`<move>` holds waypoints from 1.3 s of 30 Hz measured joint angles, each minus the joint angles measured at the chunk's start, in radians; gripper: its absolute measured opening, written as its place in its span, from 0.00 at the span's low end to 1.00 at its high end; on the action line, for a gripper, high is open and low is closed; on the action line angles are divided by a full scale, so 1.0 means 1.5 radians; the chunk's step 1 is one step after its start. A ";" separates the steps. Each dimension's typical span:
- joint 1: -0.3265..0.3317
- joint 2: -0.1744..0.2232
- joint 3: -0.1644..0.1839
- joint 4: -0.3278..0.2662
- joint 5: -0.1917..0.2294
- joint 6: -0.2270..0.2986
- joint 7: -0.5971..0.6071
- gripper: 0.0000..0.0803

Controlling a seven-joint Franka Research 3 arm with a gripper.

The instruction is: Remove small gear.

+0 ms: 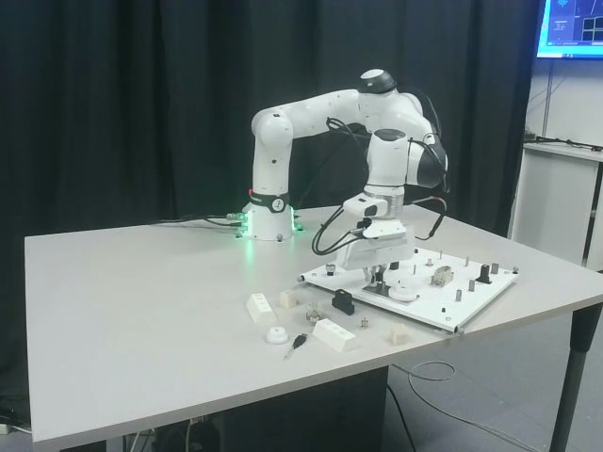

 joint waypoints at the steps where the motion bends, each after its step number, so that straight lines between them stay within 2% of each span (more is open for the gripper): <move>1: 0.000 0.000 0.000 0.000 0.000 0.000 -0.008 0.18; 8: 0.001 0.000 0.000 0.000 -0.001 0.000 -0.055 0.18; 13: 0.001 0.000 -0.001 0.000 -0.002 0.000 -0.055 0.18; 22: 0.002 0.000 -0.004 -0.001 -0.006 0.000 0.063 0.18; 27: 0.005 0.000 -0.007 0.000 -0.013 -0.001 0.054 0.18; 33: 0.011 0.000 -0.015 0.001 -0.022 -0.004 0.004 0.18; 39: 0.012 0.000 -0.017 0.001 -0.023 -0.006 0.001 0.18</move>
